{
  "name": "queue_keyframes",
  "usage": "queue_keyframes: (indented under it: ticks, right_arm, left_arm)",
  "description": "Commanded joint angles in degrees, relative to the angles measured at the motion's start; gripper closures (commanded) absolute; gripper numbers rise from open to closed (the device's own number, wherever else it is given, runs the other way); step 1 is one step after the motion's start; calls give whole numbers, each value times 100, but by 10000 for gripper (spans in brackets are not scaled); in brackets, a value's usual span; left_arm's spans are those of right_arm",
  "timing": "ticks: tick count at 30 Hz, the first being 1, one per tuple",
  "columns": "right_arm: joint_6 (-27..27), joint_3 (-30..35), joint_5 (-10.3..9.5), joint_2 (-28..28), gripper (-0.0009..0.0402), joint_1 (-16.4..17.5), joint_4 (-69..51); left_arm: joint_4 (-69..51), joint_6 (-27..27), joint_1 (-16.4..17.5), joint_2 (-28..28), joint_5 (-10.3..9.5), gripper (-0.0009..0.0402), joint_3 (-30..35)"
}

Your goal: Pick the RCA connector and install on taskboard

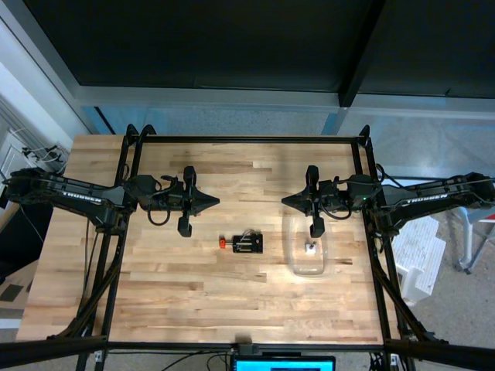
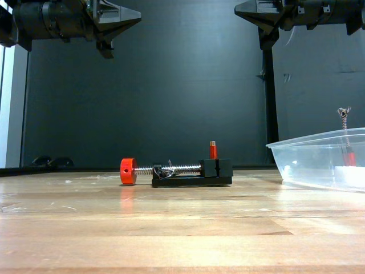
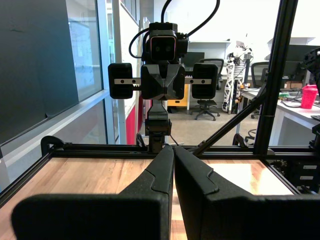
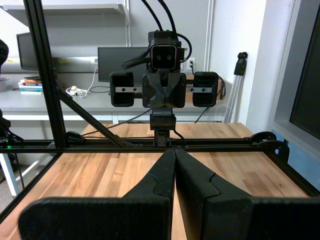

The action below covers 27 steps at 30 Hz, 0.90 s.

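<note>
Black taskboard [image 1: 249,245], its orange knob [image 1: 222,243] at the left end, lies on the wood table [image 1: 155,294] near the middle, between the two arms. Just right of it a clear tray [image 1: 306,273] holds the RCA connector [image 1: 309,248], whose wire end sticks up past the rim. The left gripper [image 1: 217,202] hangs high, far-left of the taskboard, fingers pressed together on nothing. The right gripper [image 1: 283,202] mirrors it by the tray's far side, likewise closed and empty.

black taskboard [image 2: 215,170], orange-red knob [image 2: 128,171]; tray [image 2: 308,162] seemingly clear
</note>
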Motion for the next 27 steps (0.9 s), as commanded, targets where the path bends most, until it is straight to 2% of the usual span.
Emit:
queue_keyframes:
  ticks: [1, 15, 17, 18, 20, 27]
  right_arm:
    - [-122, 2, 0, 4, 393, 4, 7]
    - [39, 9, 9, -9, 393, 4, -175]
    - [33, 83, 63, -31, 393, 4, -514]
    - [24, 157, 175, -33, 393, 4, -752]
    - [17, 363, 262, -37, 393, 9, -1338]
    - [63, 1095, 254, -37, 393, 120, -3394]
  left_arm:
    - [0, 0, 2, 0, 0, 393, 2]
    - [2, 0, 2, 0, 0, 393, 2]
    - [0, 0, 4, 0, 0, 393, 2]
    - [0, 0, 2, -2, 0, 393, 2]
    - [0, 0, 4, 0, 0, 393, 2]
    - [0, 0, 4, 0, 0, 393, 2]
